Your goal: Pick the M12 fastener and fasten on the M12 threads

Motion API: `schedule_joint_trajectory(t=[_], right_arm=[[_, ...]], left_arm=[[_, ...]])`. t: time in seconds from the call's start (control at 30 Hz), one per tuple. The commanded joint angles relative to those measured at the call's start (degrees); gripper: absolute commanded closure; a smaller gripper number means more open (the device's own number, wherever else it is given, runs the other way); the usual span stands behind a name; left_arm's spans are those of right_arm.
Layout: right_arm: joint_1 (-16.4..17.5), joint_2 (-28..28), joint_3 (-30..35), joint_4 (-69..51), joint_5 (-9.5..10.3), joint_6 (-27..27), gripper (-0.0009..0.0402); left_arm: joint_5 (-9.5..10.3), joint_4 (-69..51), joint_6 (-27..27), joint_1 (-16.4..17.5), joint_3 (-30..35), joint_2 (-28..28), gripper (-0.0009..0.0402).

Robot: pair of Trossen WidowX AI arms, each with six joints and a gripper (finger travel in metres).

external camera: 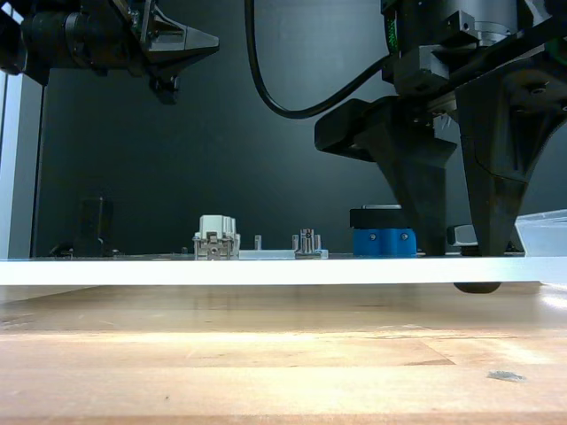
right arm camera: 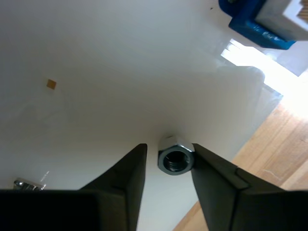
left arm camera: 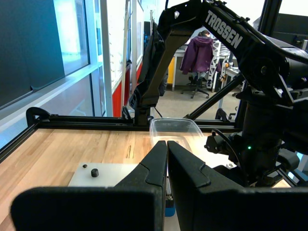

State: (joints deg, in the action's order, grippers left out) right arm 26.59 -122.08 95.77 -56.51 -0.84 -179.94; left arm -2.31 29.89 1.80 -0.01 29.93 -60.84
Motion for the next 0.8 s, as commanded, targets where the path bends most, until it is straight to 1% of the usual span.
schedule_joint_trajectory(t=[0.03, 0.17, 0.23, 0.47, 0.6, 0.7, 0.8], right_arm=[[0.1, 0.6, 0.2, -0.4, 0.87, -0.1, 0.0220], [0.2, 2.2, 0.2, -0.3, 1.46, -0.1, 0.0199], [0.2, 3.4, 0.2, -0.2, 2.29, 0.0, 0.0193], [0.2, 6.8, 0.2, 0.3, 6.97, 0.0, 0.0196], [0.2, 8.3, 0.2, -0.1, 6.99, 1.2, 0.0201], [0.2, 9.0, 0.2, -0.2, 6.95, 4.3, 0.0200], [0.2, 9.2, 0.2, -0.5, 6.97, 10.8, 0.0201]], left_arm=[[0.00, 0.0, 0.0, 0.0, 0.0, 0.0, 0.0393], [0.00, 0.0, 0.0, 0.0, 0.0, 0.0, 0.0393], [0.00, 0.0, 0.0, 0.0, 0.0, 0.0, 0.0393], [0.00, 0.0, 0.0, 0.0, 0.0, 0.0, 0.0393], [0.00, 0.0, 0.0, 0.0, 0.0, 0.0, 0.0393], [0.00, 0.0, 0.0, 0.0, 0.0, 0.0, 0.0393], [0.00, 0.0, 0.0, 0.0, 0.0, 0.0, 0.0393]])
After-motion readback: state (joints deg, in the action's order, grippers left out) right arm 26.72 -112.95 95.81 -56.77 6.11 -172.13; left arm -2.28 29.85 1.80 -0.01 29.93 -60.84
